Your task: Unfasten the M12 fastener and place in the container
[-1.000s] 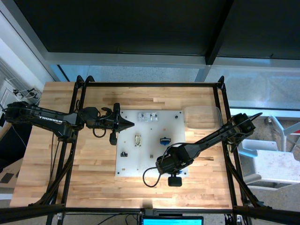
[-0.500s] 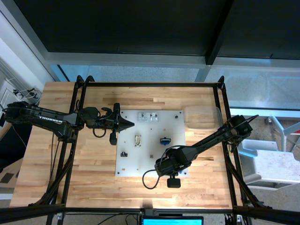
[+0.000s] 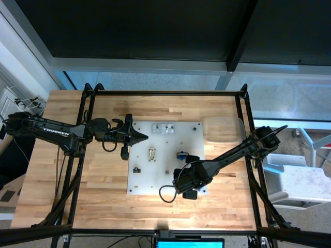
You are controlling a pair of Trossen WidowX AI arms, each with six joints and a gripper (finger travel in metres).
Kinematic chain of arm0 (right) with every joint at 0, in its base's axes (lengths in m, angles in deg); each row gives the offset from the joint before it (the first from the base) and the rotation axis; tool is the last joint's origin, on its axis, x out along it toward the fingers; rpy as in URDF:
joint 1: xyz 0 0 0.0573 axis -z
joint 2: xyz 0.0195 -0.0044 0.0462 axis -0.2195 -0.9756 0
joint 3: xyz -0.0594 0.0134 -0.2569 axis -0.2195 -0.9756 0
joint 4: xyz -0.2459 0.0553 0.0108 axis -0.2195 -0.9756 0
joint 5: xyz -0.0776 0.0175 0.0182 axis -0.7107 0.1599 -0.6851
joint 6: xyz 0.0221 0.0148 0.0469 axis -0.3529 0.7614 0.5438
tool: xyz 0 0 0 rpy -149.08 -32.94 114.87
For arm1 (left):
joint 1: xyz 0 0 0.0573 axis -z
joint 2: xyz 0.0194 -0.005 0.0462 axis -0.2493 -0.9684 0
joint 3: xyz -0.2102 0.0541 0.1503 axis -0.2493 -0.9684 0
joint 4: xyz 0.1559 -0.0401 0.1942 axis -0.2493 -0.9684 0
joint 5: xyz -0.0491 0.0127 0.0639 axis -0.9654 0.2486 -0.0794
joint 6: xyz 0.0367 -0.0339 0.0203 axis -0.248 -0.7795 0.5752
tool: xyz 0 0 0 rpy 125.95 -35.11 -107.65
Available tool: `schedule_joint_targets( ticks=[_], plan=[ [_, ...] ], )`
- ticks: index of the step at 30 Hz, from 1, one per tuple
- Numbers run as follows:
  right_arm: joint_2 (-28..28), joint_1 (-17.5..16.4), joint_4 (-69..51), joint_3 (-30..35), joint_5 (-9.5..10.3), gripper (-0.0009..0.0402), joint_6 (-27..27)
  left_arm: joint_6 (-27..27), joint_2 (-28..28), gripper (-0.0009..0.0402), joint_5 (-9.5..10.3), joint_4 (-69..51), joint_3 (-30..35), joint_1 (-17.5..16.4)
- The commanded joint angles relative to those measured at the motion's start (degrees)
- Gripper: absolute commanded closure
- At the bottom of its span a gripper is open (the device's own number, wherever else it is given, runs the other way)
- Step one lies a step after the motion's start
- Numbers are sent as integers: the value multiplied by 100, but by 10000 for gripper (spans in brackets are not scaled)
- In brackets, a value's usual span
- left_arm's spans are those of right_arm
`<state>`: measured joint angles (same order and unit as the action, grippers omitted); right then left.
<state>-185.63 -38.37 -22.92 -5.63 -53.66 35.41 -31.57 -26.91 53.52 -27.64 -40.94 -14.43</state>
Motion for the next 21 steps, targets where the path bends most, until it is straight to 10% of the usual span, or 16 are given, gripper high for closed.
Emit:
schedule_joint_targets(
  ticks=[1,9,21],
  plan=[
    [46,-7,-2,68,323,393,2,2,0,393,-2,-4,2,0],
    [66,-15,44,332,1639,393,-20,2,0,393,0,-4,2,0],
    [-367,-83,382,262,1639,393,-63,0,0,393,0,-4,2,-2]
  ],
)
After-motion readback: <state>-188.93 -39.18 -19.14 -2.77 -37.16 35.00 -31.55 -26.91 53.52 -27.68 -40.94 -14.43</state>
